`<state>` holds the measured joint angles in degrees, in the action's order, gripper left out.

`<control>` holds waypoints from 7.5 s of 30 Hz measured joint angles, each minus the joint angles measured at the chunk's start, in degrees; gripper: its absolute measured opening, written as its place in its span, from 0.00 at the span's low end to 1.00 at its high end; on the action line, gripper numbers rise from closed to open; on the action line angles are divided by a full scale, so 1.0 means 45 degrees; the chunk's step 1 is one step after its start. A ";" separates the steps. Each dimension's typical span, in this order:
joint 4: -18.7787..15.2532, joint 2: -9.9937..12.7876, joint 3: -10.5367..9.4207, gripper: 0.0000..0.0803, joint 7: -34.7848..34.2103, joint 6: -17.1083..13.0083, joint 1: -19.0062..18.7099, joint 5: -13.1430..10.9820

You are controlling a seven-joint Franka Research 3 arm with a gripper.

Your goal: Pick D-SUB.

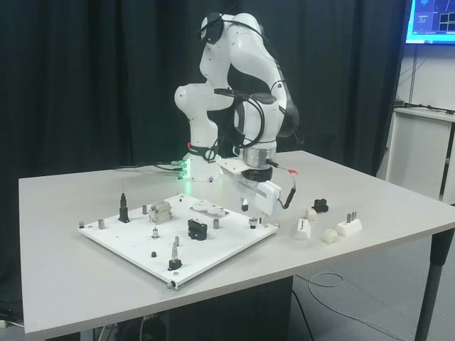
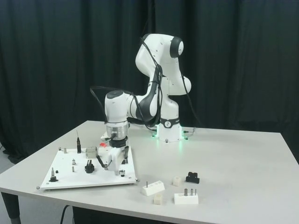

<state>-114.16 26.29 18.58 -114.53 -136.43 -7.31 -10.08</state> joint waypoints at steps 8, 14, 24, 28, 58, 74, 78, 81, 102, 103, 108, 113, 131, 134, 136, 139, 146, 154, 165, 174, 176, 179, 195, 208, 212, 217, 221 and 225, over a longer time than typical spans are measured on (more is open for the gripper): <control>0.0487 -0.0114 0.0096 1.00 -0.0424 0.0801 -0.0004 0.0543; 0.0796 -0.0172 0.0192 1.00 -0.0600 0.1297 -0.0020 0.0931; 0.1217 -0.0266 0.0267 1.00 -0.0802 0.1917 -0.0020 0.1459; 0.1350 -0.0293 0.0283 1.00 -0.0803 0.2055 -0.0020 0.1626; 0.2347 -0.0327 0.0340 1.00 -0.1032 0.3281 0.0005 0.2688; 0.2783 -0.0387 0.0312 1.00 -0.1032 0.3893 -0.0122 0.3189; 0.2813 -0.0423 0.0262 1.00 -0.0998 0.3952 -0.0161 0.3283; 0.2833 -0.0461 0.0159 1.00 -0.0943 0.4007 -0.0163 0.3347; 0.3467 -0.0745 -0.0678 1.00 -0.0805 0.4936 -0.0473 0.3361; 0.3501 -0.0754 -0.0714 1.00 -0.0817 0.4994 -0.0515 0.3348; 0.3684 -0.0810 -0.1022 1.00 -0.0822 0.5389 -0.0696 0.3297; 0.3876 -0.0841 -0.1384 1.00 -0.0763 0.5784 -0.0885 0.3247; 0.4047 -0.0934 -0.2339 1.00 0.2504 0.6052 -0.1732 0.3248; 0.4039 -0.0930 -0.2388 1.00 0.3081 0.6021 -0.1927 0.3248; 0.4023 -0.0927 -0.2415 1.00 0.3410 0.5981 -0.2047 0.3248; 0.3989 -0.0926 -0.2467 1.00 0.3936 0.5926 -0.2200 0.3248; 0.3856 -0.0927 -0.2547 1.00 0.5358 0.5860 -0.2516 0.3256; 0.3463 -0.0948 -0.2582 1.00 0.7678 0.5550 -0.2945 0.3241; 0.2162 -0.1436 -0.2912 1.00 0.9875 0.5014 -0.3268 0.3081; 0.0138 -0.2429 -0.3299 1.00 1.0695 0.3627 -0.3356 0.2931; -0.0363 -0.2643 -0.3385 1.00 1.0697 0.3128 -0.3384 0.2882; -0.1079 -0.2920 -0.3473 1.00 1.0590 0.2332 -0.3435 0.2786; -0.3093 -0.3254 -0.3685 1.00 0.9212 -0.0580 -0.3526 0.2022; -0.3138 -0.2825 -0.3807 1.00 0.9314 -0.1266 -0.3526 0.1501; -0.3071 -0.2635 -0.3814 1.00 0.9479 -0.1370 -0.3525 0.1444; -0.2887 -0.2370 -0.3811 1.00 0.9770 -0.1379 -0.3508 0.1350; -0.2708 -0.2147 -0.3794 1.00 0.9857 -0.1381 -0.3474 0.1312; -0.2505 -0.1917 -0.3756 1.00 0.9857 -0.1382 -0.3434 0.1290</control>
<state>-125.43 17.67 1.67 -70.17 -142.64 -22.76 -4.28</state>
